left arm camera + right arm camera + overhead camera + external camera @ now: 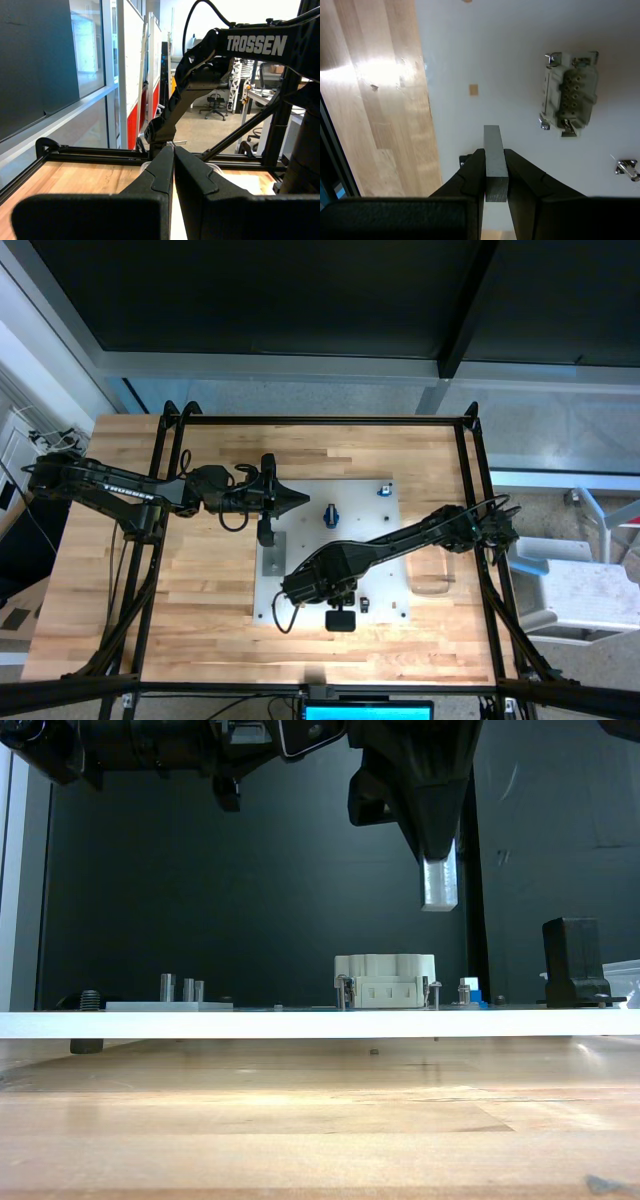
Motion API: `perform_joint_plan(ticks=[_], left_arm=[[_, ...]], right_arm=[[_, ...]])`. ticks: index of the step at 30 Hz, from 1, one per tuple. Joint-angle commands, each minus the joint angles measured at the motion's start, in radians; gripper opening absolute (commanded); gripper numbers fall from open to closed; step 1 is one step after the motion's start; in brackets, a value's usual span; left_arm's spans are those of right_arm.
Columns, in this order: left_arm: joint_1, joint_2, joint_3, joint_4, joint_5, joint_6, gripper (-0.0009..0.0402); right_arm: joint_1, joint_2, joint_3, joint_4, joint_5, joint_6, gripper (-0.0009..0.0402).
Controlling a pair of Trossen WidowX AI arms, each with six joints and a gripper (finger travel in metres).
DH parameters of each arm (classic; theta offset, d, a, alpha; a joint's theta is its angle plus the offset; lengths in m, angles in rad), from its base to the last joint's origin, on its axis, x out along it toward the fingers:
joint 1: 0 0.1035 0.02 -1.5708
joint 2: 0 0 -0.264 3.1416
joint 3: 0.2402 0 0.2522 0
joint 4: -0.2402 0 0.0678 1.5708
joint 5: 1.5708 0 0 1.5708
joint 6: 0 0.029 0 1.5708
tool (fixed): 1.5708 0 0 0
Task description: Pick the 16mm bar and place in it's hole on the taskboard
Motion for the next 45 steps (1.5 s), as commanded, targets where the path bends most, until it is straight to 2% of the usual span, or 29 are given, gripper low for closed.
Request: perform_joint_plan(ticks=[1, 35, 45], left_arm=[[0.0, 0.0, 0.0, 0.0, 0.0, 0.0, 0.0], [0.0, 0.0, 0.0, 0.0, 0.0, 0.0, 0.0], [0.0, 0.0, 0.0, 0.0, 0.0, 0.0, 0.0]], right_arm=[[0.002, 0.004, 0.0, -0.001, 0.0, 0.001, 0.0004], [0.008, 0.061, 0.006, 0.083, 0.005, -0.024, 0.0004], [0.009, 0.096, 0.006, 0.108, -0.018, -0.022, 0.0004]])
